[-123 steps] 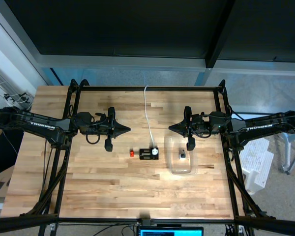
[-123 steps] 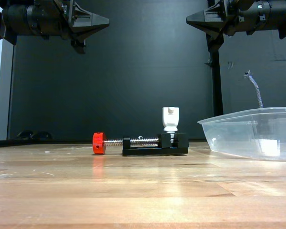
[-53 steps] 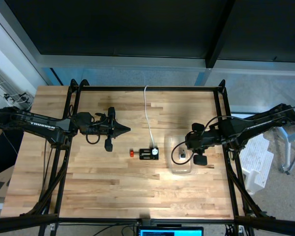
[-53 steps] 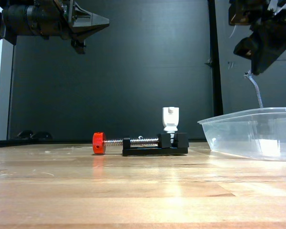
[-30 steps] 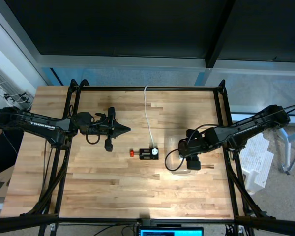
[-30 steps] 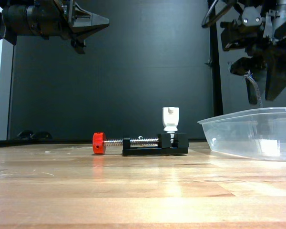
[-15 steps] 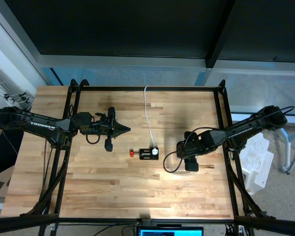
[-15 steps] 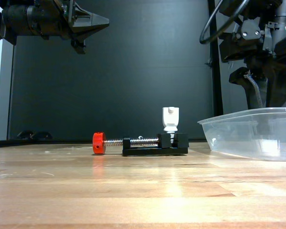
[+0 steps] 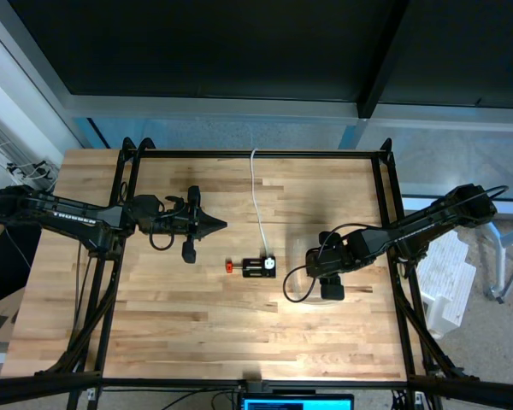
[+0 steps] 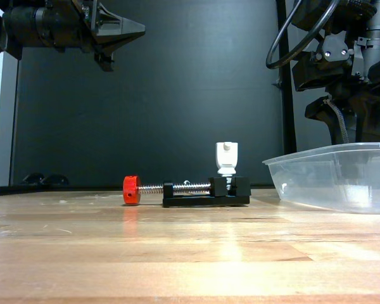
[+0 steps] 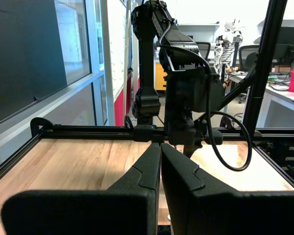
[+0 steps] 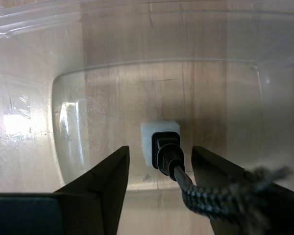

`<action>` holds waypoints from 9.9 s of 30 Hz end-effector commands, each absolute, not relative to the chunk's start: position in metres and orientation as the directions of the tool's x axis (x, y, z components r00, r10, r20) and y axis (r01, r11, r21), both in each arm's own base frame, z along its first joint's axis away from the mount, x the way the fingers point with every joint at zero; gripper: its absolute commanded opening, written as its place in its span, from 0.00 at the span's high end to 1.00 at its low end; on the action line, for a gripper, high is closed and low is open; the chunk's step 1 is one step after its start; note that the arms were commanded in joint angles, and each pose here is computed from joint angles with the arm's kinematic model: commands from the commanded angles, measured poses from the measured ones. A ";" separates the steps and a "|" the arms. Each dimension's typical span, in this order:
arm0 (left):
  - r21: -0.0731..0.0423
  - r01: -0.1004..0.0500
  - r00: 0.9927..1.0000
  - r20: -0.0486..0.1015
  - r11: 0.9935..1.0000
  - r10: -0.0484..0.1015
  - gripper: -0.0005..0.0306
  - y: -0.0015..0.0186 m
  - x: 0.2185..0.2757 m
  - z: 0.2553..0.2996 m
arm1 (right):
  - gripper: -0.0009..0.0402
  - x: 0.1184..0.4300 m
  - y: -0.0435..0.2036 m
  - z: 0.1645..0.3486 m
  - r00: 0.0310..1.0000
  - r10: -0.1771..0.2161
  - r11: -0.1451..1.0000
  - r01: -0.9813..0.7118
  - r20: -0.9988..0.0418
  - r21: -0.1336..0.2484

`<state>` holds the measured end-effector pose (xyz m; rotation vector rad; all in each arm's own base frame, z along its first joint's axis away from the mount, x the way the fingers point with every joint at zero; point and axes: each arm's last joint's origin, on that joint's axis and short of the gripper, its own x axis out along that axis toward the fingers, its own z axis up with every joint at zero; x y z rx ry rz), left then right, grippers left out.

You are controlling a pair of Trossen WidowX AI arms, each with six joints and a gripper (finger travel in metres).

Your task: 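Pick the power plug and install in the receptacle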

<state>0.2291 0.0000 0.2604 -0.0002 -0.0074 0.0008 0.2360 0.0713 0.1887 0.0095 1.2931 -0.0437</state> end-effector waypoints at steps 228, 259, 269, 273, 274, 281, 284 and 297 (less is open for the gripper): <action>0.000 0.000 1.000 0.008 1.000 0.000 0.98 0.0000 0.2292 0.2605 | 0.55 0.356 0.051 0.250 0.425 -0.024 0.999 0.047 -0.905 -0.004; 0.000 0.000 1.000 0.009 1.000 0.000 0.98 0.0000 0.2292 0.2606 | 0.97 0.274 0.027 0.305 0.826 -0.051 0.993 0.099 -0.562 0.056; 0.000 -0.001 1.000 0.009 1.000 0.001 0.98 0.0001 0.2292 0.2606 | 0.98 0.250 0.013 0.303 0.971 -0.073 0.996 0.082 -0.227 0.033; 0.000 -0.001 1.000 0.009 1.000 0.001 0.98 0.0001 0.2292 0.2606 | 0.98 0.240 0.012 0.295 0.986 -0.074 0.995 0.083 -0.152 0.051; 0.000 0.000 1.000 0.009 1.000 0.000 0.98 0.0000 0.2292 0.2606 | 0.98 0.238 0.011 0.293 0.988 -0.074 0.995 0.082 -0.136 0.054; 0.000 -0.001 1.000 0.008 1.000 0.001 0.98 0.0001 0.2292 0.2605 | 0.98 0.222 0.008 0.278 0.995 -0.072 0.995 0.076 -0.064 0.065; 0.000 -0.001 1.000 0.008 1.000 0.001 0.98 0.0001 0.2292 0.2605 | 0.98 0.218 0.007 0.275 0.997 -0.028 0.997 0.032 -0.066 0.069; 0.000 0.000 1.000 0.008 1.000 0.000 0.98 0.0000 0.2292 0.2605 | 0.98 0.209 0.001 0.262 1.000 -0.015 0.995 0.014 0.007 0.097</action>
